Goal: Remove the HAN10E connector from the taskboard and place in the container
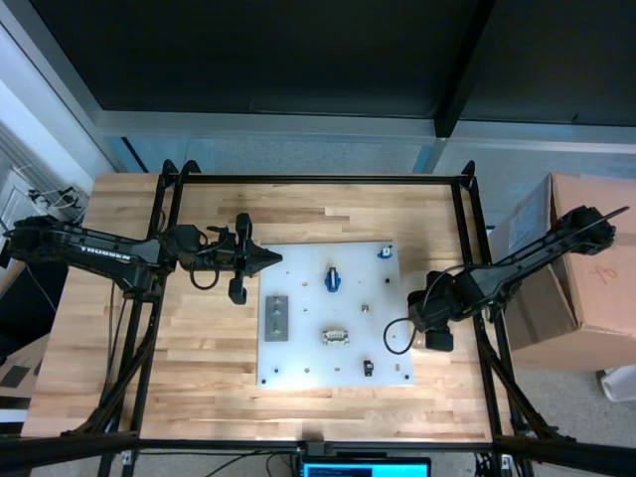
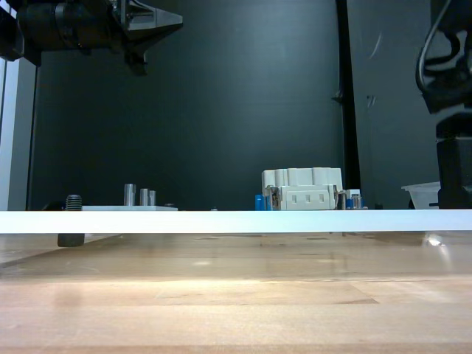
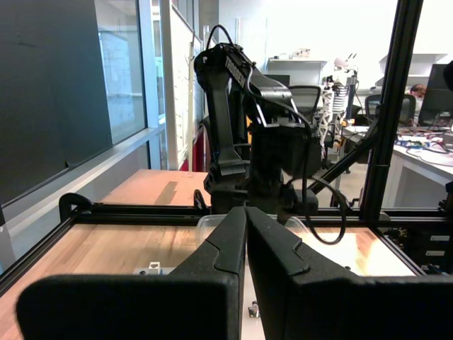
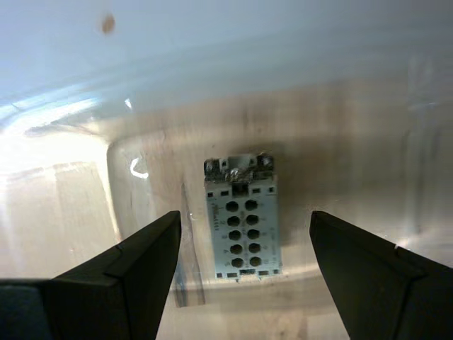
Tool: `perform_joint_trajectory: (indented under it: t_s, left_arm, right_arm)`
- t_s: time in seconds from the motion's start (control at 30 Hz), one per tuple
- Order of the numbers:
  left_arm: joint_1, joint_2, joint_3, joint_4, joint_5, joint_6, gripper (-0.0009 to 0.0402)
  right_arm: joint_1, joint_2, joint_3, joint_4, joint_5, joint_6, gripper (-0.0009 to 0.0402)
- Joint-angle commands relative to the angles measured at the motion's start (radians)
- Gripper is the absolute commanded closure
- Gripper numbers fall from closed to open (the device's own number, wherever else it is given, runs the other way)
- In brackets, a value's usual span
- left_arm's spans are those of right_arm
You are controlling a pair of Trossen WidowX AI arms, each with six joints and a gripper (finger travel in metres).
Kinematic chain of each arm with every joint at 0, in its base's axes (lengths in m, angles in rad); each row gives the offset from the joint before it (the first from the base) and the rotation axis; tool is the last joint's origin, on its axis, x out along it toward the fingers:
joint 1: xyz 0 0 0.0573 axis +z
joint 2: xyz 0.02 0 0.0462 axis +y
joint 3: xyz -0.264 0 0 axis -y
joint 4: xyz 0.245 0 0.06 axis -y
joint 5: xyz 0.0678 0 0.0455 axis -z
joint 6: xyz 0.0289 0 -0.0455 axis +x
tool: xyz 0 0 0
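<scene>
Your open right pincer (image 4: 244, 214) hung over the HAN10E connector (image 4: 242, 230), which lay loose in the container (image 4: 333, 142). It looked hard and light, so grip its long sides. Your shut left pincer (image 3: 245, 212) hovered by the taskboard (image 1: 298, 368).

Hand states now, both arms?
Left hand: closed, empty, high over the board's left edge.
Right hand: open, above the connector lying free in the container.

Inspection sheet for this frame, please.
Surface: wooden table, white taskboard on it.
Job's things: HAN10E connector lying free in the clear container; beige housing on the taskboard.
Clutter: blue part, grey block on the taskboard.
Grippers: right gripper open above the connector; left gripper shut, raised at the taskboard's left edge.
Cables: black cable loop beside each gripper.
Surroundings: cardboard box right of the table.
</scene>
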State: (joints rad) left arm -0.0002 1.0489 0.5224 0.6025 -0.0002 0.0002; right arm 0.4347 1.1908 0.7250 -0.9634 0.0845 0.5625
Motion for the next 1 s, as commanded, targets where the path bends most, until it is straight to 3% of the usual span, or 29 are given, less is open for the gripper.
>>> perform_joint_trajectory:
  t_s: [0.03, 0.2, 0.57, 0.7, 0.9, 1.0]
  left_arm:
    - [0.0, 0.0, 0.0, 0.0, 0.0, 0.0, 0.0393]
    - [0.0, 0.0, 0.0, 0.0, 0.0, 0.0, 0.0393]
    - [0.0, 0.0, 0.0, 0.0, 0.0, 0.0, 0.0393]
    - [0.0, 0.0, 0.0, 0.0, 0.0, 0.0, 0.0393]
    - [0.0, 0.0, 0.0, 0.0, 0.0, 0.0, 0.0393]
    - [0.0, 0.0, 0.0, 0.0, 0.0, 0.0, 0.0393]
  right_arm:
    - [-0.037, -0.032, 0.052, 0.0, 0.021, -0.057, 0.0138]
    - [-0.116, -0.077, 0.137, 0.026, 0.072, -0.168, 0.0174]
    - [-0.283, -0.124, 0.159, 0.495, 0.065, -0.431, 0.0332]
    - [-0.362, -0.124, 0.132, 0.717, -0.034, -0.489, 0.0399]
    - [-0.463, -0.124, 0.047, 1.03, -0.161, -0.501, 0.0396]
    - [-0.486, -0.123, 0.001, 1.18, -0.184, -0.501, 0.0394]
